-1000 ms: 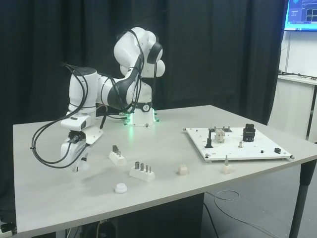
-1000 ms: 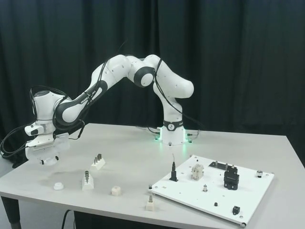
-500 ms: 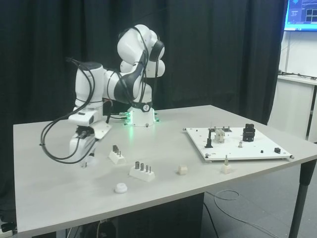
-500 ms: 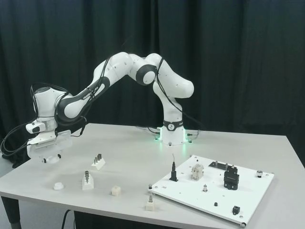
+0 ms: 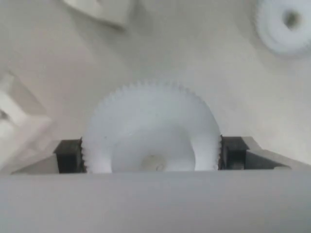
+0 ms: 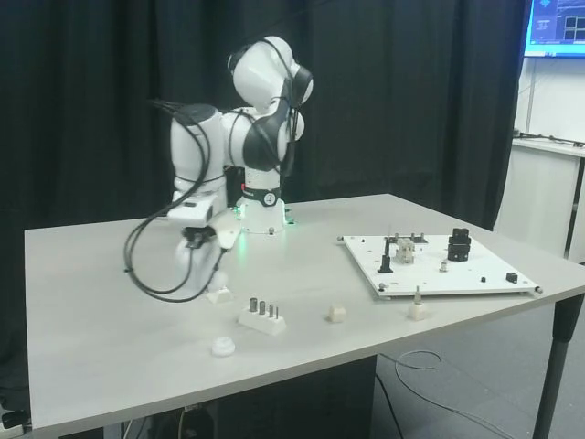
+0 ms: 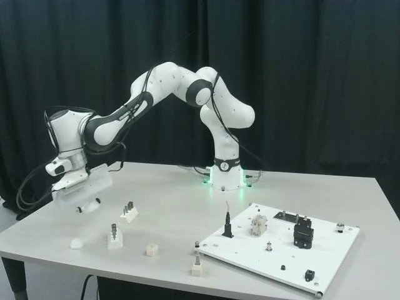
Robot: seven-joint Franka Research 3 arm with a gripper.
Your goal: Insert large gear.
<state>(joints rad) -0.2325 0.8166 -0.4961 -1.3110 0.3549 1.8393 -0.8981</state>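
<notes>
Claw [image 5: 150,154] is clamped on the large gear [image 5: 151,128], black pads [image 5: 68,156] pressing its toothed rim from both sides; wrist view shows the gear centred betw them, bore visible low in the middle. In the second room view the gear [image 7: 89,205] hangs under the hand at left of frame, above the table [image 7: 175,206], well apart from the white board [image 7: 275,253] at lower right.

Risks, as I judge: grip is on teeth only, so a knock or fast swing could let the gear twist or slip out. If bore & shaft aren't lined up at insertion, it may jam or tilt on the peg. Can't tell which peg is the target.

Around: small gear [image 5: 286,24] at upper right of wrist view, on the table. Peg block [image 7: 129,212] & second peg block [image 7: 114,237] sit just right of the hand in second room view, with a small cube [image 7: 150,250] and a post block [image 7: 197,267] further right. Those pegs stand betw hand & board, so a low path could clip them; the dangling cable loop [image 6: 160,265] could snag too
</notes>
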